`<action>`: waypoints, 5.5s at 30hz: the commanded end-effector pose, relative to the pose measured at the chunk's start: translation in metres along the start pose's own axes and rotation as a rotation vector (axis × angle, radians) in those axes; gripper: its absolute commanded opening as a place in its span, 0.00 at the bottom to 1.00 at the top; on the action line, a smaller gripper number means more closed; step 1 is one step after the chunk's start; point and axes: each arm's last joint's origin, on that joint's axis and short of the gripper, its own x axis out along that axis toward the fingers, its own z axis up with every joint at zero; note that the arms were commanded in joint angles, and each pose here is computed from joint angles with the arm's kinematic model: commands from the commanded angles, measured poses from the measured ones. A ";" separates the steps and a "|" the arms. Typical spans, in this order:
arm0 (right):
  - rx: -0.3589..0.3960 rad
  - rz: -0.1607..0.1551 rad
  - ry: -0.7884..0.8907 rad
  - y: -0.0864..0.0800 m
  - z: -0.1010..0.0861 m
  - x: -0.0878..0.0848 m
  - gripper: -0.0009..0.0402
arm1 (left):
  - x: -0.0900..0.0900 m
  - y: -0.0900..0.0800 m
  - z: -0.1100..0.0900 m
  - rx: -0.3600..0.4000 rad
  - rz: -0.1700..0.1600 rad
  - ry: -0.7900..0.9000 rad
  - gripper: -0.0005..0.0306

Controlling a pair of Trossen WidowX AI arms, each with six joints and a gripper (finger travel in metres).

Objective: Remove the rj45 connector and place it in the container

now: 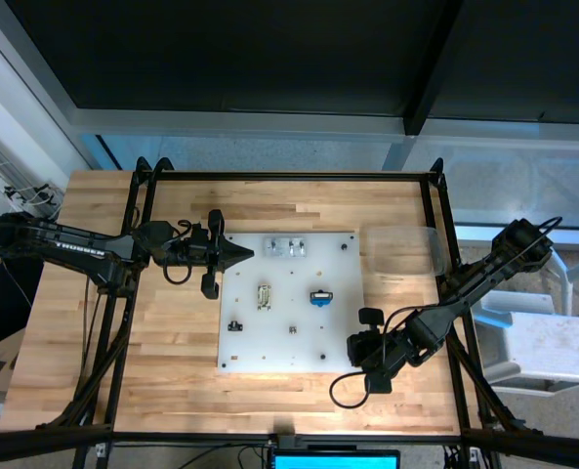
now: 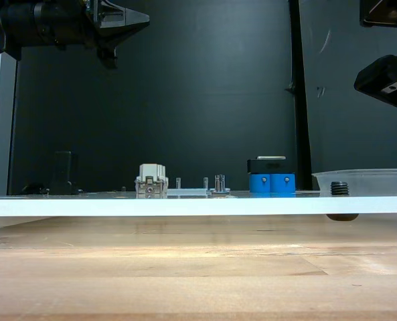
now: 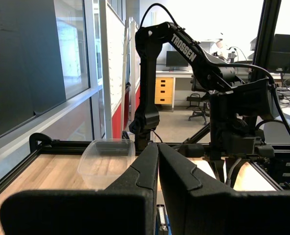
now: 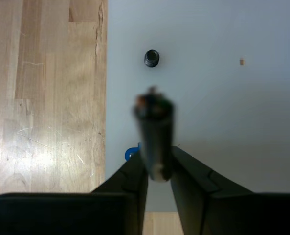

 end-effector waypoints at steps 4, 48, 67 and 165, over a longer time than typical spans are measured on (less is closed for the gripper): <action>-0.001 -0.002 -0.008 0.000 0.001 0.000 0.03 | 0.000 0.000 0.000 0.000 0.000 0.000 0.02; 0.020 0.035 -0.098 -0.027 0.014 -0.064 0.02 | 0.000 0.000 0.000 0.000 0.000 0.000 0.02; 0.062 -0.008 -0.060 -0.080 0.026 -0.078 0.02 | 0.000 0.000 0.000 0.000 0.000 0.000 0.02; 0.528 -0.384 0.337 -0.246 -0.065 -0.088 0.57 | 0.000 0.000 0.000 0.000 0.000 0.000 0.02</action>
